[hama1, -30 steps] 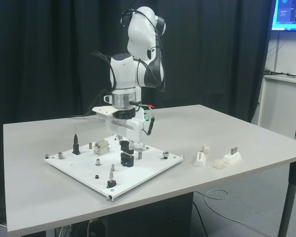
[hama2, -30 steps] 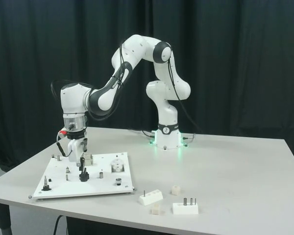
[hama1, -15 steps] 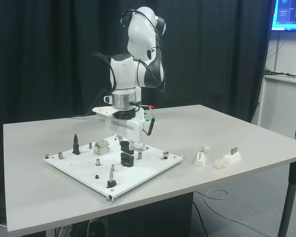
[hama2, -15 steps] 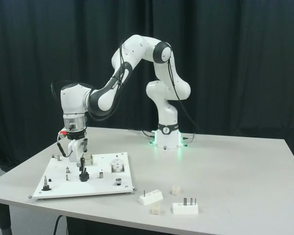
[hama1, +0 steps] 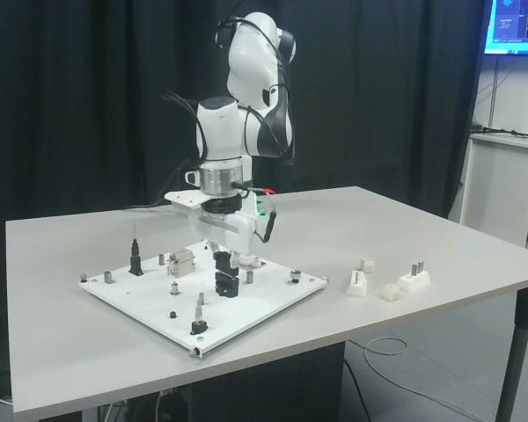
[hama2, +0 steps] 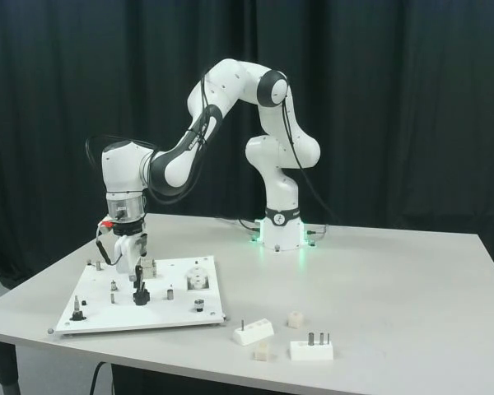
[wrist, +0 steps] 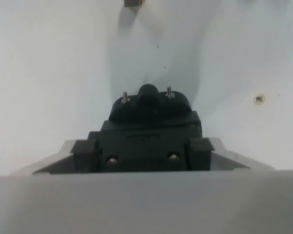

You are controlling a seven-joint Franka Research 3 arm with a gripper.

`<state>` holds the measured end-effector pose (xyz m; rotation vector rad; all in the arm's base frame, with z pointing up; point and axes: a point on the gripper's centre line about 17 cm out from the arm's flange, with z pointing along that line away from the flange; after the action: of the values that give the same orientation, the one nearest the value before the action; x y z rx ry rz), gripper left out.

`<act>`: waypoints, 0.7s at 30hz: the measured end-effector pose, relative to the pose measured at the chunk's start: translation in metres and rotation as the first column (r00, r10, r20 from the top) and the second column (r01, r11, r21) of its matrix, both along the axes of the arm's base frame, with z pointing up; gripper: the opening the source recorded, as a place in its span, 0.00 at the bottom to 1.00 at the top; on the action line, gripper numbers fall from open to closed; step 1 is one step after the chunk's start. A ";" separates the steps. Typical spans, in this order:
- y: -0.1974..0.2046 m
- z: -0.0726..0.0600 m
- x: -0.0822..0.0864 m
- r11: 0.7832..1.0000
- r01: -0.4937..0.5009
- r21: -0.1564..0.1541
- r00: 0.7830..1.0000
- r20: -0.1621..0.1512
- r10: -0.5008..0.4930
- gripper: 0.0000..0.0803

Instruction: Insert D-SUB.

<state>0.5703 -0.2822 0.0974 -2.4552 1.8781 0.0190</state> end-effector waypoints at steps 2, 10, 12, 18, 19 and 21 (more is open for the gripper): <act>0.000 0.000 0.000 1.000 0.000 0.000 1.000 -0.001 0.000 0.48; 0.001 -0.002 0.000 1.000 0.003 0.004 1.000 -0.001 -0.003 0.48; 0.002 -0.003 0.000 1.000 0.004 0.006 1.000 -0.001 -0.004 0.48; 0.002 -0.003 0.000 1.000 0.005 0.006 1.000 -0.001 -0.005 0.48; 0.002 -0.003 0.000 1.000 0.005 0.006 1.000 -0.001 -0.005 0.48; 0.002 -0.003 -0.001 1.000 0.002 0.006 1.000 -0.002 -0.002 0.48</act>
<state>0.5698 -0.2805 0.0944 -2.4500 1.8779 0.0269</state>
